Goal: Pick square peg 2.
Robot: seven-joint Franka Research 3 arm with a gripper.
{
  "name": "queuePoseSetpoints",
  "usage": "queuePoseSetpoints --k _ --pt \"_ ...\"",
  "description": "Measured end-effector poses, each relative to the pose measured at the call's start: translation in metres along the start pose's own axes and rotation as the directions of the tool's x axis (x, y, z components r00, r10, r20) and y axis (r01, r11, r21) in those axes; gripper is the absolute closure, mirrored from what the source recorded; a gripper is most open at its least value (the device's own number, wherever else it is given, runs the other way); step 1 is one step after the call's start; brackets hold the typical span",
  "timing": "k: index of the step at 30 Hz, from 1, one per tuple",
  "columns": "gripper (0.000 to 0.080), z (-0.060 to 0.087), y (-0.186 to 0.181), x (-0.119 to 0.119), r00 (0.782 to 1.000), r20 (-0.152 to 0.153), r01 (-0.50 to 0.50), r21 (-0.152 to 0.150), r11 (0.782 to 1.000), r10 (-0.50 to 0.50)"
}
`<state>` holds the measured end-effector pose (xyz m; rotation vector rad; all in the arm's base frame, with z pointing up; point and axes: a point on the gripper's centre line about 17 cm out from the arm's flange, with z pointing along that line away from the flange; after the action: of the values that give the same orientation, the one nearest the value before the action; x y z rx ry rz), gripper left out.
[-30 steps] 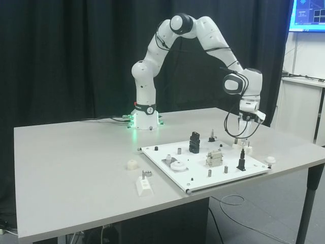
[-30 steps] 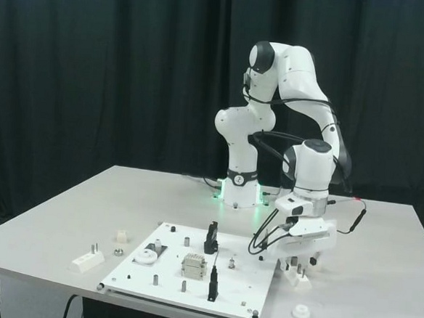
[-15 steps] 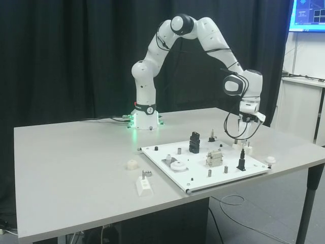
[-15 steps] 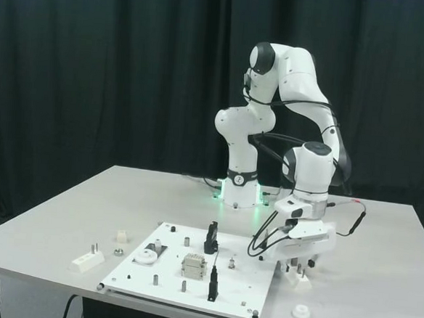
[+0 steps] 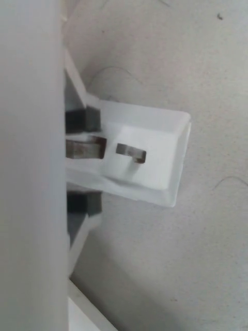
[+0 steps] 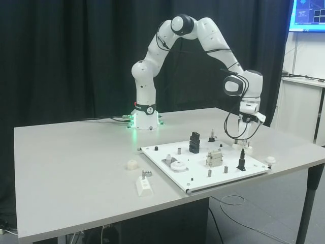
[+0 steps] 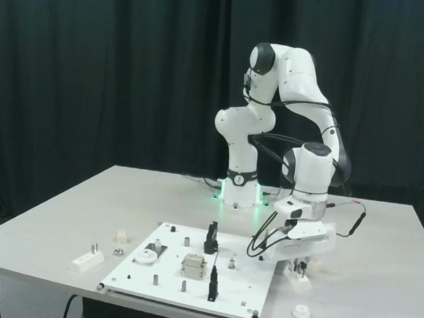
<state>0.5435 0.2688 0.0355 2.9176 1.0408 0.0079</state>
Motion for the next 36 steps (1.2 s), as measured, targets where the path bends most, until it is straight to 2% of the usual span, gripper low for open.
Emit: queuePoseSetpoints --k 3,4,9,10,15,22,36 --pt "0.0502 0.0 0.0 0.001 1.0 -0.001 0.0 0.0 1.0 0.0" --pt "0.0688 -0.001 0.0 0.001 1.0 -0.001 0.0 0.0 1.0 0.0" --pt "0.0688 -0.001 0.0 0.001 1.0 -0.001 -0.002 0.0 1.0 0.002" --pt "0.074 -0.001 0.0 0.001 1.0 -0.001 -0.003 0.0 1.0 0.003" --pt "0.074 -0.002 -0.001 0.001 1.0 0.004 -0.014 0.003 1.0 0.014" --pt "0.074 -0.007 -0.004 0.0 0.999 0.025 -0.041 0.013 0.999 0.04" --pt "0.0742 -0.037 -0.011 0.008 0.996 0.052 -0.073 0.038 0.997 0.071"
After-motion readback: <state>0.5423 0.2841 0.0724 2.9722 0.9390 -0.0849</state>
